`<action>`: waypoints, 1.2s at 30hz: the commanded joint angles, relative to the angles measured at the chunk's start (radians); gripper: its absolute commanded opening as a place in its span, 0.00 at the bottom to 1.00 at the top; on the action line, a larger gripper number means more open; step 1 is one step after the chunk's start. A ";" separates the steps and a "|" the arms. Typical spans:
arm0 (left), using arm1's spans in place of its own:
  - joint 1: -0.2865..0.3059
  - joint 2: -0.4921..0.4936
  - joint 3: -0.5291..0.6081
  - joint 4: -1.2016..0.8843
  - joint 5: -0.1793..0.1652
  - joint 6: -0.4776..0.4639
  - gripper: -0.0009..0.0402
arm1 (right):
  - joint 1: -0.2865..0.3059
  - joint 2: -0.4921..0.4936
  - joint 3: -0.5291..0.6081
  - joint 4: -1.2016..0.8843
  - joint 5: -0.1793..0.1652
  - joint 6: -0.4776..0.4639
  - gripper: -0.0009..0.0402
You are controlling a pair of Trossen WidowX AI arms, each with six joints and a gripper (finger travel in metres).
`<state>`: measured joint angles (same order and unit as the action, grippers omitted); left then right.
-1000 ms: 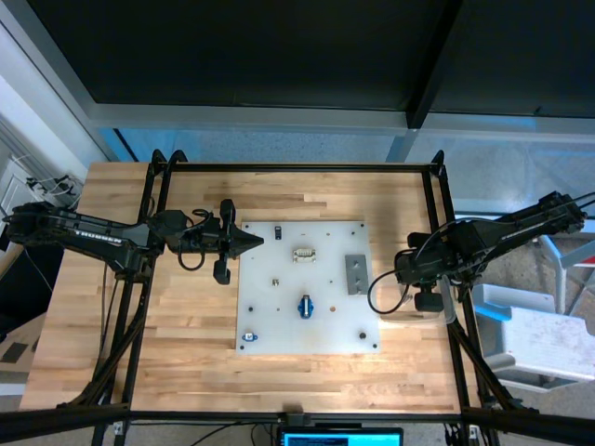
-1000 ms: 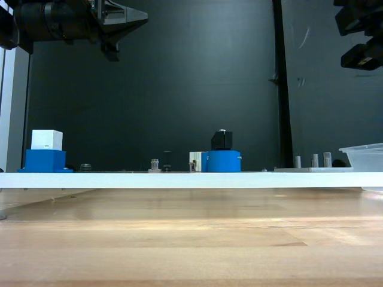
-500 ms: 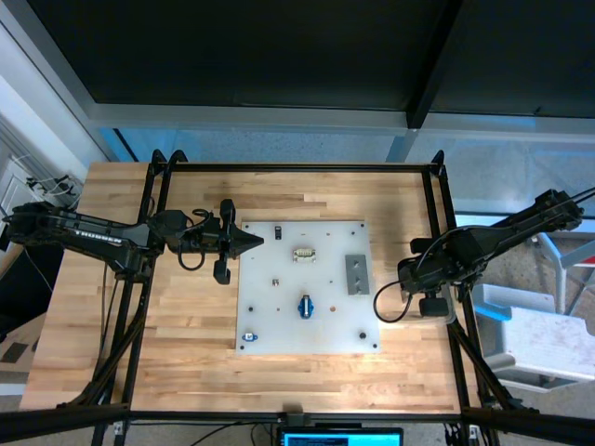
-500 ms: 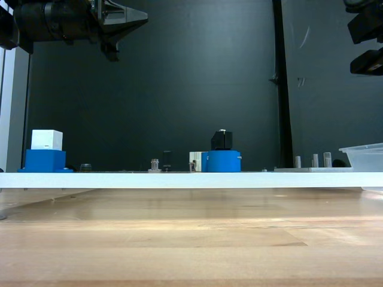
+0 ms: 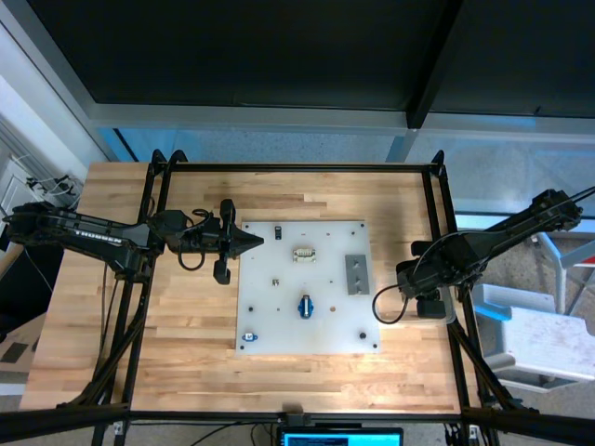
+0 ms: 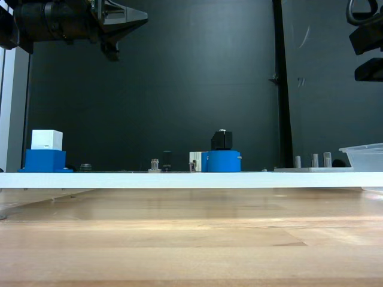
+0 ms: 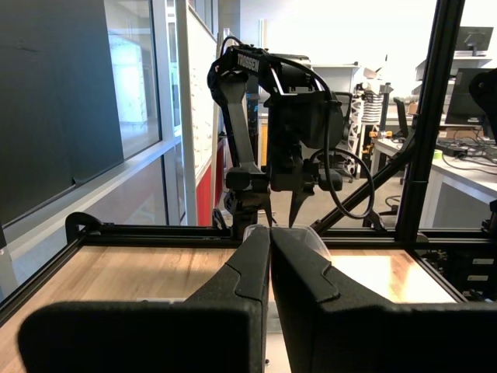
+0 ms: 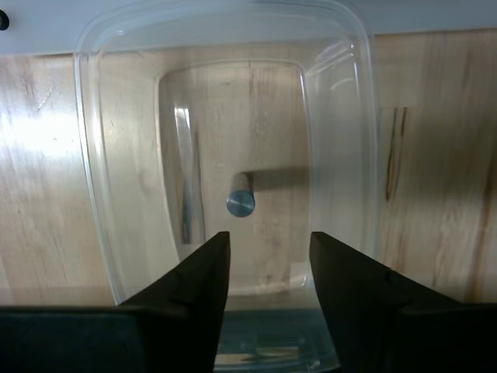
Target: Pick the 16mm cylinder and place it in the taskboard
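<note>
Left gripper (image 5: 249,240), left arm (image 5: 84,232) lettered TROSSEN: jaws pressed together, over edge of taskboard (image 5: 279,321). Right gripper (image 8: 268,237): jaws spread above 16mm cylinder (image 8: 240,200) in clear tray (image 8: 92,155).

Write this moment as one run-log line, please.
right hand open over clear tray | 16mm cylinder inside tray, not grasped | left hand shut, parked over left edge of taskboard
</note>
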<state>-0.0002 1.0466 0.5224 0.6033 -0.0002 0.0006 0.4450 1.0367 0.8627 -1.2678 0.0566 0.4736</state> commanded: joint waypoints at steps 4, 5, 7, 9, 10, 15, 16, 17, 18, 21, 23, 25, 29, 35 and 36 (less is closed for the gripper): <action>0.000 0.000 0.000 0.000 0.000 0.000 0.02 | 0.011 0.002 -0.044 0.050 0.001 0.047 0.46; 0.000 0.000 0.000 0.000 0.000 0.000 0.02 | 0.014 0.002 -0.051 0.054 0.000 0.055 0.46; 0.000 0.000 0.000 0.000 0.000 0.000 0.02 | 0.025 0.002 -0.063 0.061 0.000 0.074 0.47; 0.000 0.000 0.000 0.000 0.000 0.000 0.02 | 0.040 0.004 -0.075 0.076 0.001 0.093 0.47; 0.000 0.000 0.000 0.000 0.000 0.000 0.02 | 0.047 0.006 -0.080 0.081 0.000 0.099 0.47; 0.000 0.000 0.000 0.000 0.000 0.000 0.02 | 0.064 0.007 -0.105 0.106 0.003 0.122 0.47; 0.000 0.000 0.000 0.000 0.000 0.000 0.02 | 0.066 0.007 -0.110 0.112 0.003 0.124 0.47; 0.000 0.000 0.000 0.000 0.000 0.000 0.02 | 0.068 0.007 -0.115 0.116 0.003 0.125 0.47; 0.000 0.000 0.000 0.000 0.000 0.000 0.02 | 0.070 0.007 -0.118 0.119 0.004 0.125 0.47; 0.000 0.000 0.000 0.000 0.000 0.000 0.02 | 0.072 0.021 -0.125 0.128 0.005 0.124 0.47; 0.000 0.000 0.000 0.000 0.000 0.000 0.02 | 0.073 0.031 -0.129 0.133 0.005 0.124 0.47; 0.000 0.000 0.000 0.000 0.000 0.000 0.02 | 0.074 0.039 -0.132 0.141 0.006 0.124 0.47; 0.000 0.000 0.000 0.000 0.000 0.000 0.02 | 0.075 0.050 -0.142 0.157 0.005 0.138 0.47; 0.000 0.000 0.000 0.000 0.000 0.000 0.02 | 0.077 0.055 -0.182 0.220 0.004 0.179 0.47; 0.000 0.000 0.000 0.000 0.000 0.000 0.02 | 0.077 0.055 -0.188 0.223 0.005 0.183 0.47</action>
<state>-0.0002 1.0466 0.5228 0.6029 -0.0002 0.0006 0.5220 1.0912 0.6819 -1.0504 0.0605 0.6514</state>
